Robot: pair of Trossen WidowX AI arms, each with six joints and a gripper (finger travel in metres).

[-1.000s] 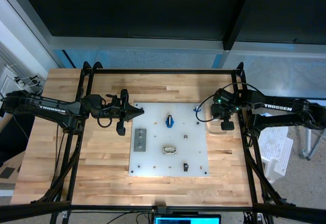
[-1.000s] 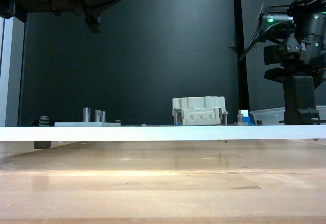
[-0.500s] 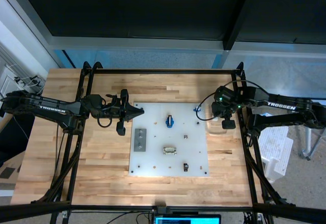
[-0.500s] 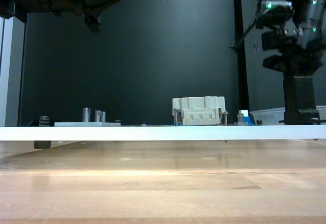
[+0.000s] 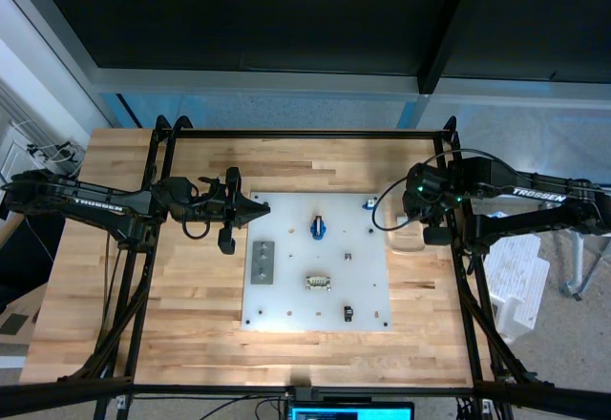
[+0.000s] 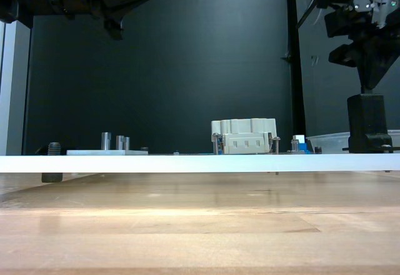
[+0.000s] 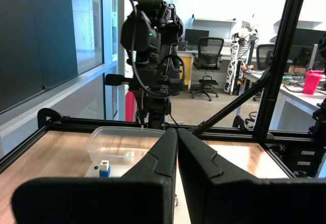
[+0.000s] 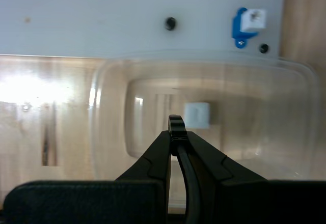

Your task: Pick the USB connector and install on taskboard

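The USB connector (image 8: 177, 124), a slim black plug on a black lead, is pinched between the closed fingertips of my right gripper (image 8: 177, 132), above a clear plastic tray (image 8: 97, 112).

My left gripper (image 5: 261, 208) hangs high above the far left edge of the large flat white square taskboard (image 5: 286, 305). That arm is stretched level and points across at my other arm. Its fingers (image 7: 198, 163) are pressed together with nothing between them. Below and ahead of it the board is low and mostly bare. A grey rectangular block (image 5: 262, 261) lies just below my left gripper, and a blue upright part (image 5: 318, 227) is further ahead. A cream and silver socket (image 5: 318, 283) and a small black part (image 5: 348, 313) stand toward the near edge. The air above all of them is open from one hand to the other.

My right gripper (image 5: 431, 235) points straight down just past the board's right edge, well above the tabletop in the low view (image 6: 369, 81). The tray sits right against that edge. Its rim rings the space under my fingers, and a small white block (image 8: 196, 115) rests on its floor just beyond the plug's tip. A small blue and white part (image 8: 247, 23) sits on the board's corner beside the tray.
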